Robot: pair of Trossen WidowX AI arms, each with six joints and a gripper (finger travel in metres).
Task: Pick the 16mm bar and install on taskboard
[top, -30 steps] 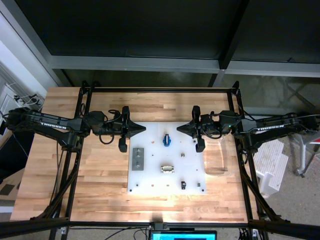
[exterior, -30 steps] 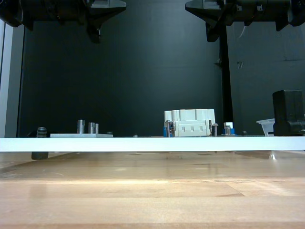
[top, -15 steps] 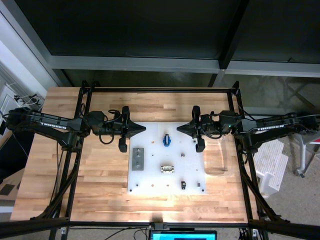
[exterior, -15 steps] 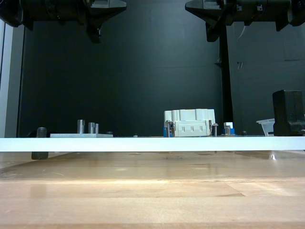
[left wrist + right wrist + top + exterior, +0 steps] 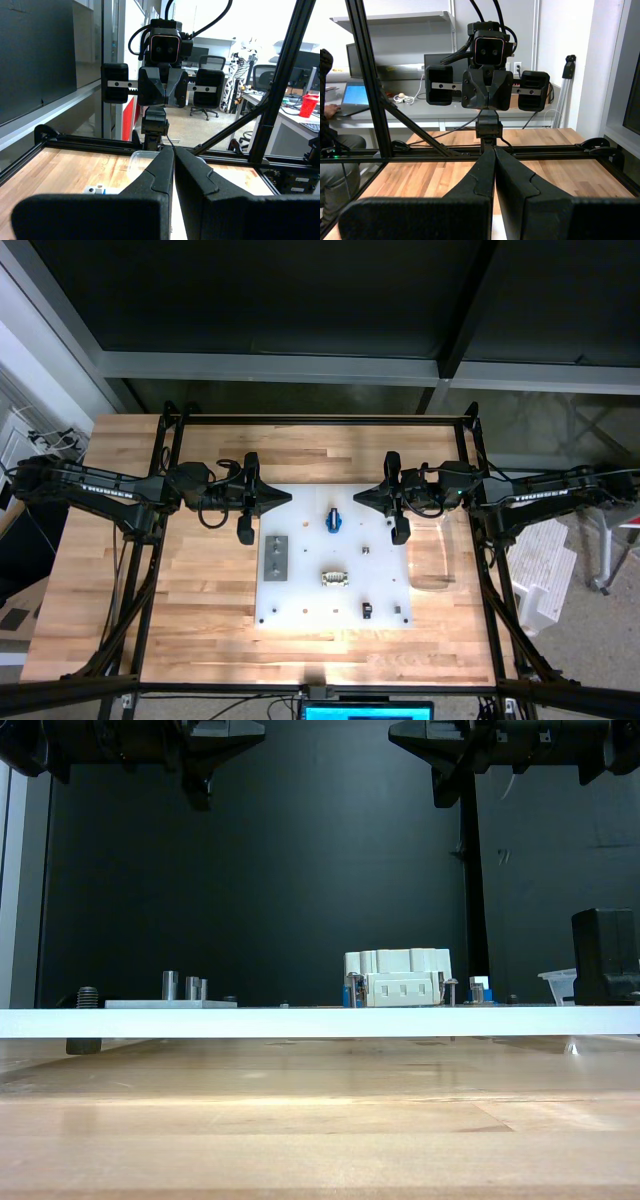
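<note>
You've barely started: left black gripper (image 5: 288,498) and right black gripper (image 5: 358,496) both hang pressed shut and empty, with the flat white taskboard (image 5: 305,540) below and between them. Can't tell where the 16mm bar is, so pick and install both remain.

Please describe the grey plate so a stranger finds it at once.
Find the white task board; left gripper and right gripper hang shut above its far edge. On its left side lies the grey plate; I cannot spot the 16mm bar. Only it is metal with upright pegs.
</note>
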